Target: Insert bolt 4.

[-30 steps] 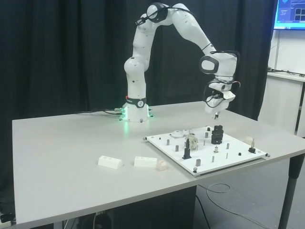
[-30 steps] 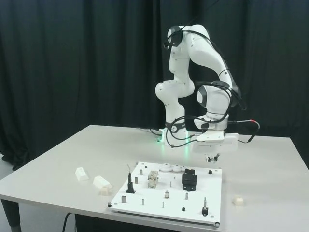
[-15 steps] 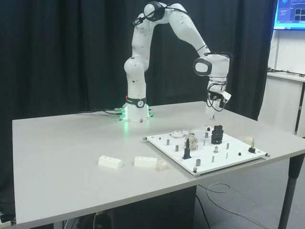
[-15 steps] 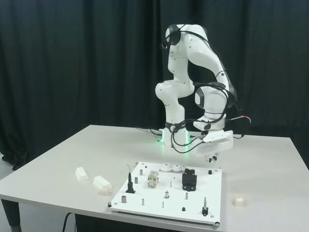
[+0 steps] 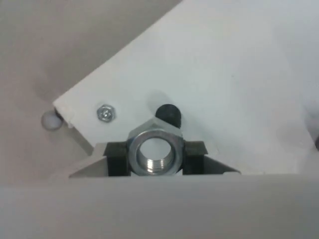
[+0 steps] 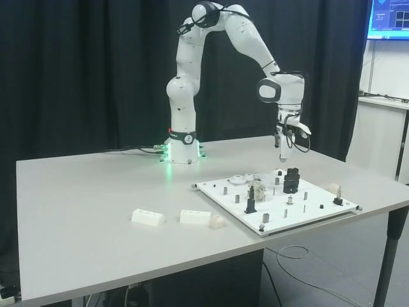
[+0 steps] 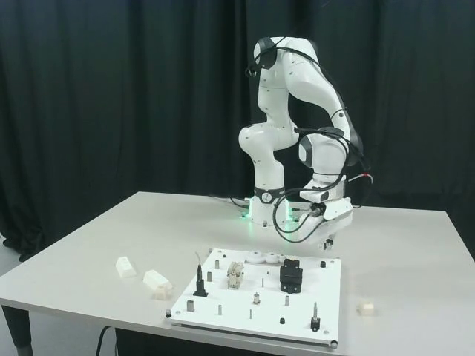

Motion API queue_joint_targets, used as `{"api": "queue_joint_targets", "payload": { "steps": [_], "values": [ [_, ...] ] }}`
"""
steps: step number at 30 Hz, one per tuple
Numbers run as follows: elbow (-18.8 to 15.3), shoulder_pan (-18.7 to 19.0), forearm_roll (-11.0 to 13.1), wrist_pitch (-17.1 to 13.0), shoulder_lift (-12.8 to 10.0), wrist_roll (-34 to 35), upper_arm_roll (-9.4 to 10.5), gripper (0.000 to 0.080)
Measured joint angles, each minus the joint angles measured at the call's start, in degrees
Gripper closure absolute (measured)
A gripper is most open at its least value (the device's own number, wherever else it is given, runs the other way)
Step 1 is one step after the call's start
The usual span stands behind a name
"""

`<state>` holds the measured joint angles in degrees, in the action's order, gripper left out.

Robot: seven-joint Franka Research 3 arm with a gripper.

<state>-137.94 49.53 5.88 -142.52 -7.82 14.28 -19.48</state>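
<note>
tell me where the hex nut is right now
In the wrist view the hex nut sits between the end effector's fingers, above the white board's corner, next to a black peg.

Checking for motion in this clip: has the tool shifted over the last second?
Yes. In the first room view the tool has swung left, toward the arm's base, and now hangs above the white board's far corner.

white arm (image 6: 255,51), gripper (image 6: 282,155) above white board's (image 6: 275,199) far corner, grey table (image 6: 96,198)
</note>
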Motion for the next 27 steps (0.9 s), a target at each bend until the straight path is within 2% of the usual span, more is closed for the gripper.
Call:
{"api": "queue_joint_targets", "payload": {
  "steps": [11,21,27],
  "values": [
    [-0.4,0.0,2.8,0.0,-0.2,-12.1,0.34,0.0578],
    [-1.0,-0.1,3.2,-0.3,-1.1,-21.6,0.34,0.0578],
    [-1.3,-0.1,3.5,-1.5,-2.0,-26.7,0.34,0.0578]
  ]
}}
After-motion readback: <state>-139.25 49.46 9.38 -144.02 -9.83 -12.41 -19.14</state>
